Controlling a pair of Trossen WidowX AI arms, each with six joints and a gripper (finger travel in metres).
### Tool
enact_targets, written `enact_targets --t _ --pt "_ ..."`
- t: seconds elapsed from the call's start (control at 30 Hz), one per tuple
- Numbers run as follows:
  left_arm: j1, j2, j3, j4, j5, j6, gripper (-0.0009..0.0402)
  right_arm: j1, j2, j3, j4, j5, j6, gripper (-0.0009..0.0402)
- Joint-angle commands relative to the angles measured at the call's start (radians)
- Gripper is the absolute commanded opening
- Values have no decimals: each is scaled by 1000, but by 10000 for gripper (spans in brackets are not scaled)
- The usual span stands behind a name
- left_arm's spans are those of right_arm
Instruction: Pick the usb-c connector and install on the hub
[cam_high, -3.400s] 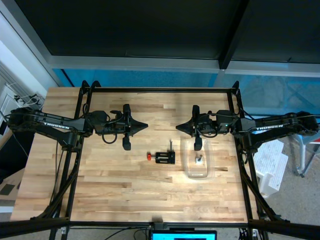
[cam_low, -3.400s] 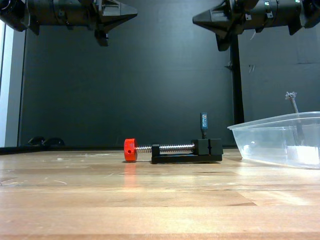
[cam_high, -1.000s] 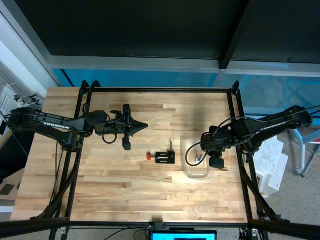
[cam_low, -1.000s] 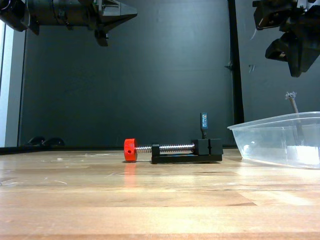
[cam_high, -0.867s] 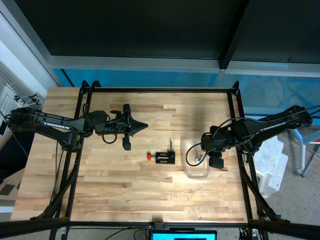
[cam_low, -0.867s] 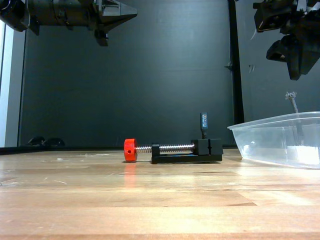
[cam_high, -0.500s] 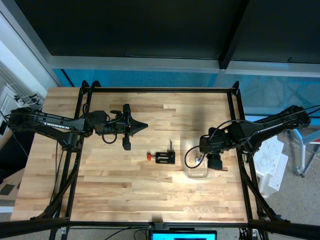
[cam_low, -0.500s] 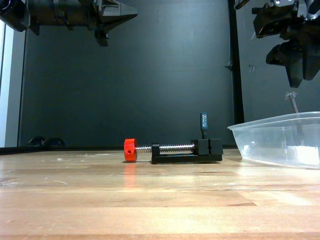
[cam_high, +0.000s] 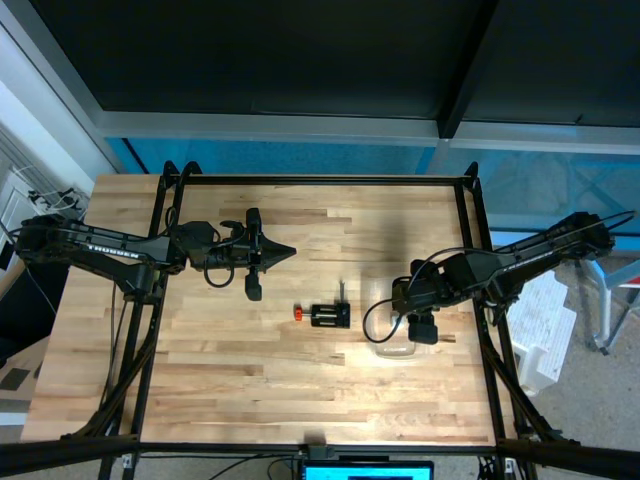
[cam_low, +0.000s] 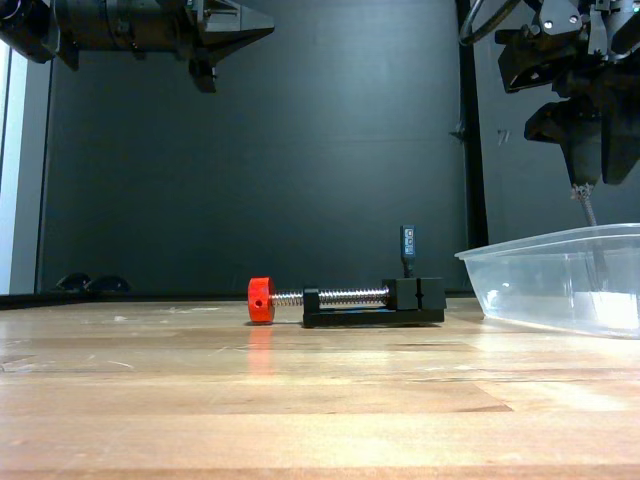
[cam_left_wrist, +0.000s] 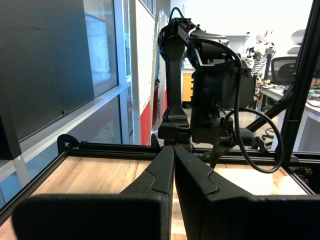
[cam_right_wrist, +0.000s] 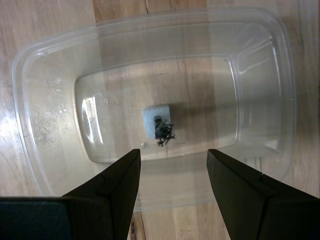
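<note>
The usb-c connector (cam_right_wrist: 163, 131), a tiny dark piece, lies inside the clear plastic tray (cam_right_wrist: 280, 95), touching a small white square piece (cam_right_wrist: 155, 119). My right gripper (cam_right_wrist: 173, 156) hangs above the tray (cam_high: 393, 349), pointing down with its fingers open on either side of the connector, well above it. In the low view the right gripper (cam_low: 588, 165) is above the tray's rim (cam_low: 545, 243). The hub (cam_high: 330, 316) is a black block with an orange-red knob (cam_high: 298, 313), left of the tray. My left gripper (cam_high: 287, 251) is shut and held high at the back left.
The hub (cam_low: 375, 298) lies flat on the wooden table (cam_high: 230, 370), with its knob (cam_low: 260, 299) pointing left and a thin upright pin (cam_low: 407, 246) near its right end. A black frame (cam_high: 320, 181) borders the table.
The right arm swung from its parked pose at the back to over the tray, turned its gripper downward and has come lower. The left arm has not moved.
</note>
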Motion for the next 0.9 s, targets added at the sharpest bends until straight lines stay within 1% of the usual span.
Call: enact_targets --t 0.03,0.63,0.9 --pt "0 0 0 0 0 0 0 3 16 0 8 0 0 184" --pt "0 0 0 0 0 0 0 14 79 -6 56 0 0 184" --pt "0 0 0 0 0 0 0 18 82 -28 94 0 1 184"
